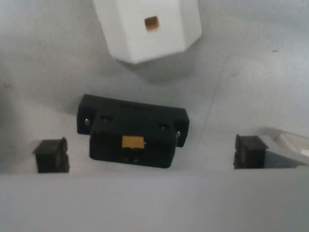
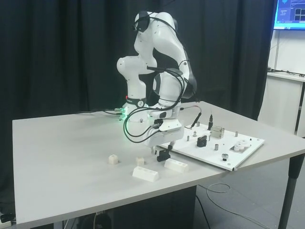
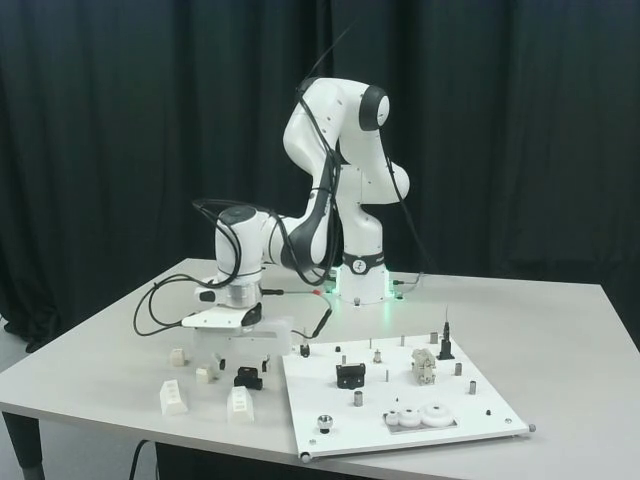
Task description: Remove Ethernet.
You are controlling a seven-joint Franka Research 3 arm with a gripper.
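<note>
The gripper (image 1: 149,154) stands wide open and holds nothing, its fingertips either side of the black Ethernet plug (image 1: 131,130) lying on the grey table (image 1: 43,67). Only the wrist view shows that gap. The room views show the white board (image 3: 400,395) nearby.

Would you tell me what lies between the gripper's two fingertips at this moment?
In the wrist view, a black connector block lies on the grey table between the two fingertips, touching neither.

The grey table (image 3: 560,330) carries a white board (image 3: 500,410), small white blocks (image 3: 172,396) and the arm's base (image 3: 362,285).
</note>
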